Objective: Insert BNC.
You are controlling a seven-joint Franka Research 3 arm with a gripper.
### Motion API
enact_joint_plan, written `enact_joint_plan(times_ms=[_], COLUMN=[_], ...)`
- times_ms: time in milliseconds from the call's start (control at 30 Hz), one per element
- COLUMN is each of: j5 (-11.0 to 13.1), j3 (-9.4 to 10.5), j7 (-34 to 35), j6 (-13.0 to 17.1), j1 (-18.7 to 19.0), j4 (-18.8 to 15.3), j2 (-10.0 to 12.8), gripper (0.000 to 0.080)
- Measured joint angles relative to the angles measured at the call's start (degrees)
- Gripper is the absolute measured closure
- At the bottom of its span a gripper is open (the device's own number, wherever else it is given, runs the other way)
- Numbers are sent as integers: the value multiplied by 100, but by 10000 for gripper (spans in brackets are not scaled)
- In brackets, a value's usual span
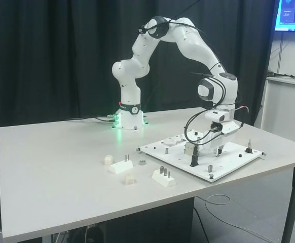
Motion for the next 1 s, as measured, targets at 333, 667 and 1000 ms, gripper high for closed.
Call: enact_joint_plan(times_ms=[333,667,1000], j5=[3,3,-1], j3=[-1,-2,0], j7=[411,636,227], j6=[0,-1,-1], j1=[0,-1,-1], j4=[0,-1,0], j2=[0,1,3], gripper=[679,679,679])
